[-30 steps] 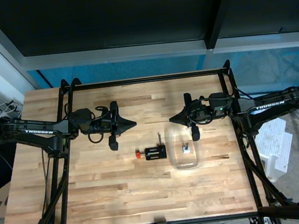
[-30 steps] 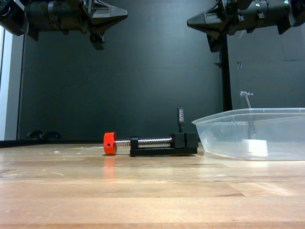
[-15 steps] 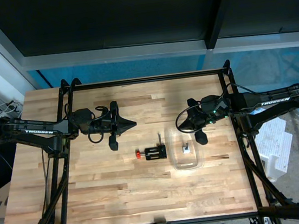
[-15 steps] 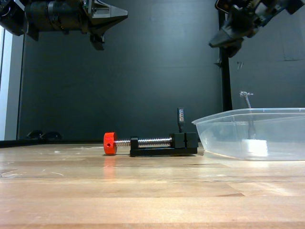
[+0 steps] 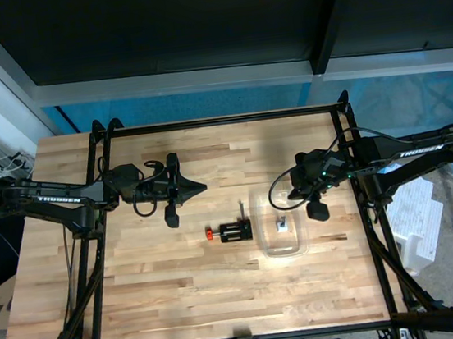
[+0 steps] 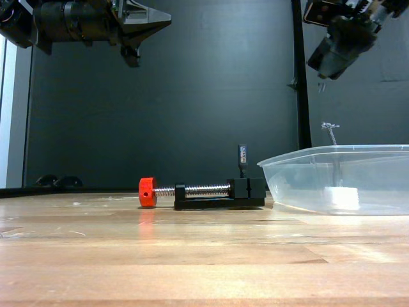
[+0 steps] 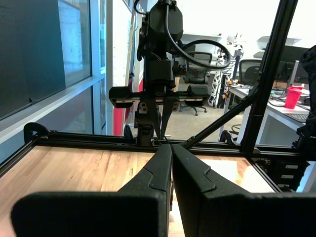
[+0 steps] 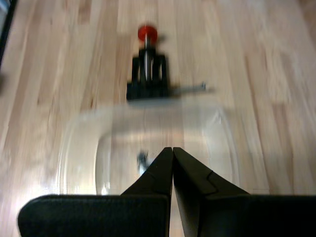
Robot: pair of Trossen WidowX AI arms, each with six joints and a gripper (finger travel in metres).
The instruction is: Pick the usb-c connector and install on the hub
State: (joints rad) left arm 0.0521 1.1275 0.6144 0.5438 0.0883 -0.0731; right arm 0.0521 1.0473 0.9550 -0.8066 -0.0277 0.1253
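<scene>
Clear tub (image 6: 300,179), connector (image 5: 283,225) lying free inside, sits below the right gripper (image 8: 172,149), fingers together; left gripper (image 7: 171,146), likewise closed, hangs well apart.

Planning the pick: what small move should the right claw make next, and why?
Probably open the right claw: it hangs shut above the clear tray, pointing down at the usb-c connector lying free inside, so it cannot take it as is. The left claw, shut, hovers high over the left of the table.
</scene>
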